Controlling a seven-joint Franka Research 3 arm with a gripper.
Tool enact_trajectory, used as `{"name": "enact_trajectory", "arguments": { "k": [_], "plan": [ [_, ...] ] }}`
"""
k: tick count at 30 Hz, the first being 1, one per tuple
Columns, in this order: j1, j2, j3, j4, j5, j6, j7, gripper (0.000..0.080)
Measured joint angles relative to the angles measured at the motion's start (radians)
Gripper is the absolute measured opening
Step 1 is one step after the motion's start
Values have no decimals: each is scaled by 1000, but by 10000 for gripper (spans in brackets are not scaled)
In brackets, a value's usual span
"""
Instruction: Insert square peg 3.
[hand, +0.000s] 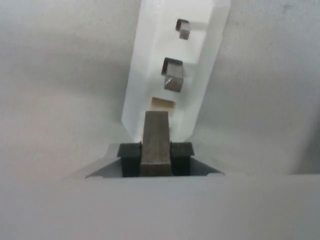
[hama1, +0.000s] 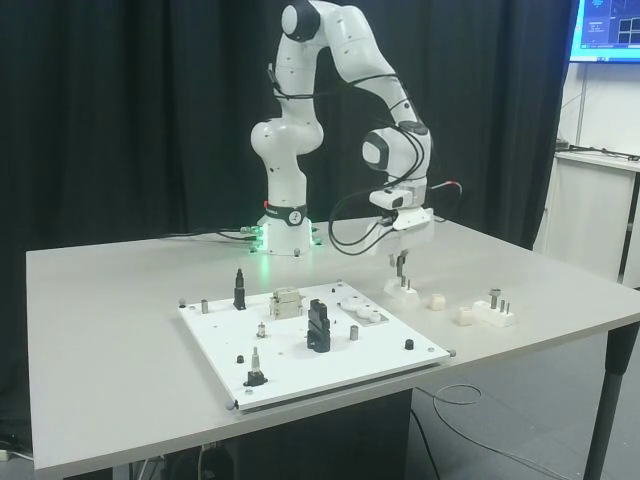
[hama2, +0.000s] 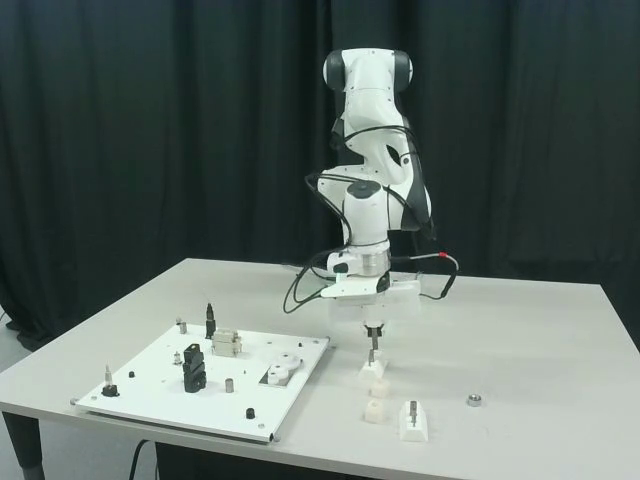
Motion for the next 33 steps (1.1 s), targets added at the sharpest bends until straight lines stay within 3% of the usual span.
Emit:
{"name": "enact_trajectory", "arguments": {
  "k": [12, 33],
  "plan": [
    [0, -40, -15, 1, -13, -31, 3, 115],
    [0, -43, -23, 4, -30, -31, 3, 115]
  ]
}}
